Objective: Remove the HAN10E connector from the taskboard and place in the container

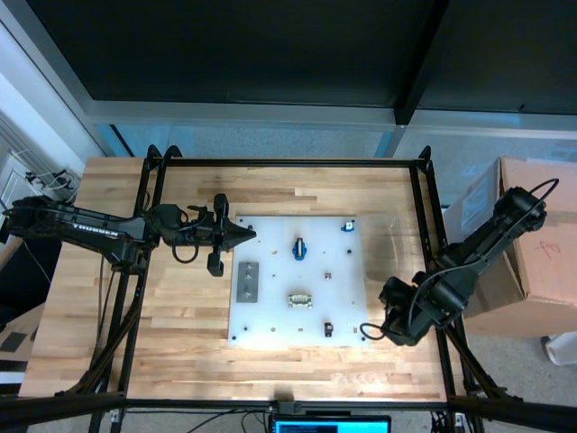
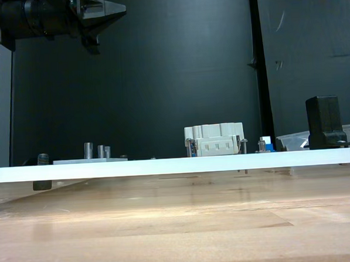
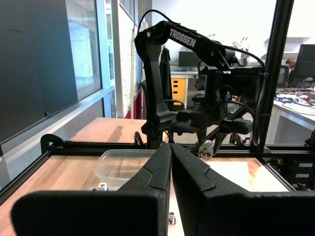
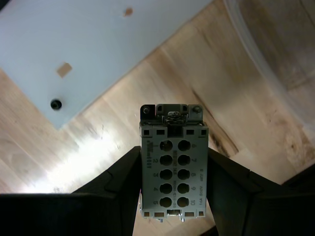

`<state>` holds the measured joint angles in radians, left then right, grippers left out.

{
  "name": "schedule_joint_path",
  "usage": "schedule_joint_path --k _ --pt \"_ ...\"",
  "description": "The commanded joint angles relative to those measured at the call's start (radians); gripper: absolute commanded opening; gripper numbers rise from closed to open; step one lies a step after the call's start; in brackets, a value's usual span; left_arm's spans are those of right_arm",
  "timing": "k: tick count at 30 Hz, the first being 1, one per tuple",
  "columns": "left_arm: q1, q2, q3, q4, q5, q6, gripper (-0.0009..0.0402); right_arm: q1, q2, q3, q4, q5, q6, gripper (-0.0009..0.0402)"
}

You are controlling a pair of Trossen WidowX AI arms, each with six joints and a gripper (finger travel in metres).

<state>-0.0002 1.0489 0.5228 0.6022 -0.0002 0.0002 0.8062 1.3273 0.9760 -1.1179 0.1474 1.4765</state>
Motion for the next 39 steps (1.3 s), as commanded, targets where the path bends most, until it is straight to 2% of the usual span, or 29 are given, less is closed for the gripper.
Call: schedule_joint_path --k 1,7,22,39 --pt "0.0 0.0 0.0 0.0 0.0 0.0 0.0 0.031 0.001 0.0 0.001 0.015 0.043 0.0014" --pt "0.0 0.0 0.0 0.0 0.0 0.0 0.0 0.085 0.001 -0.003 0.001 0.019 0.097 0.0014" --pt "0.0 0.0 0.0 0.0 0.0 0.0 0.0 0.097 0.01 -0.047 0.014 0.019 0.117 0.0014" --pt "0.0 0.0 0.0 0.0 0.0 0.0 0.0 0.104 0.075 -0.227 0.301 0.023 0.117 0.0016"
